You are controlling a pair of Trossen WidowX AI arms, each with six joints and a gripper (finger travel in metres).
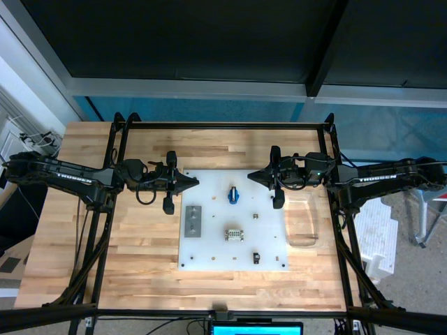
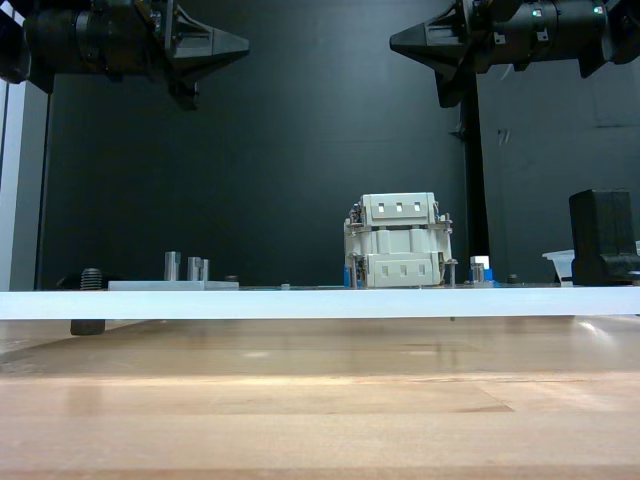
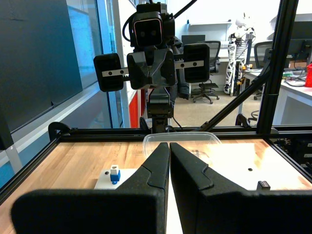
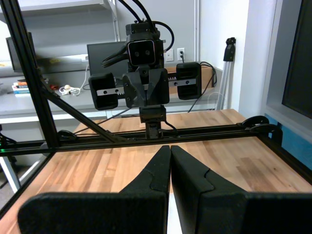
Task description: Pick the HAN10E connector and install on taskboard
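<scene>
The HAN10E connector (image 1: 235,235) (image 2: 397,242), a pale grey-beige block, stands on the white taskboard (image 1: 209,255) (image 2: 300,301) right of its middle, with no gripper on it. My left gripper (image 1: 194,181) (image 2: 243,44) (image 3: 169,146) hangs shut and empty over the board's far left corner. My right gripper (image 1: 251,175) (image 2: 395,42) (image 4: 170,148) hangs shut and empty over the far right part, facing the left one. Both are high above the board and far from the connector.
On the board sit a blue knob (image 1: 233,195), a grey metal block (image 1: 193,220) with two holes and a small black part (image 1: 257,258) (image 2: 603,236). A clear plastic tray (image 1: 303,224) (image 3: 180,140) lies right of the board. Black frame rails (image 1: 223,126) border the table.
</scene>
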